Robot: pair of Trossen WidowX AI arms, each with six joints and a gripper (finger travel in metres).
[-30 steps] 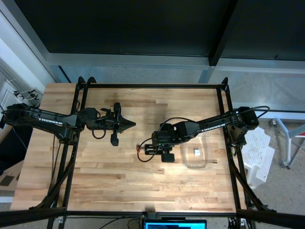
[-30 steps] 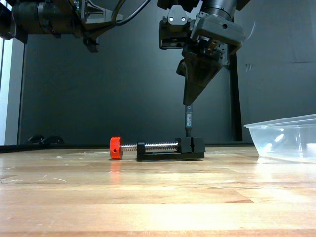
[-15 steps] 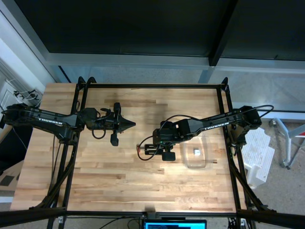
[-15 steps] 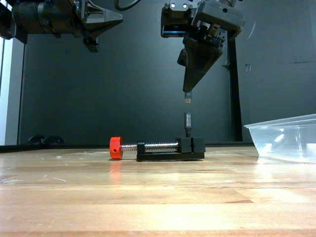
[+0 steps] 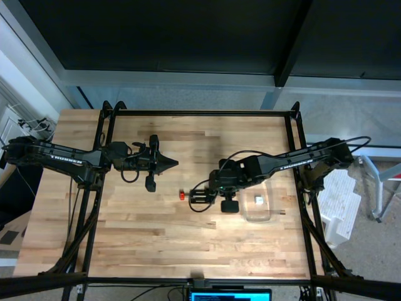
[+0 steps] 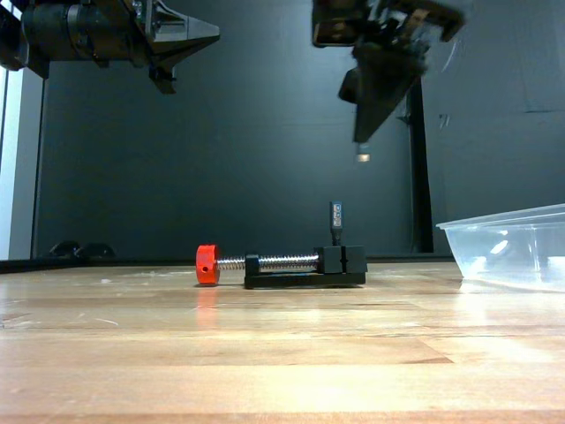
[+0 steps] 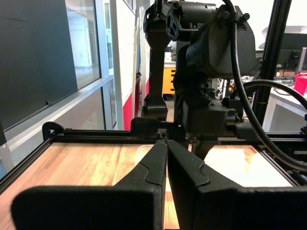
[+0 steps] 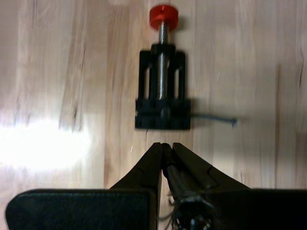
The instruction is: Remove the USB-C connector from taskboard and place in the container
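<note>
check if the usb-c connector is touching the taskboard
Apart. The low view shows the USB-C connector hanging from the shut right gripper, open air between it and the taskboard below. The left gripper, shut, hovers high at left.

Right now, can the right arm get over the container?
Probably yes: the right gripper, shut on the USB-C connector, hangs high beside the container, nothing between. Left gripper is parked far off.

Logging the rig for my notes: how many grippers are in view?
2. The left gripper, shut and empty, hangs high over the table's left side. The right gripper, shut on the USB-C connector, hangs above the taskboard's end nearer the container.
</note>
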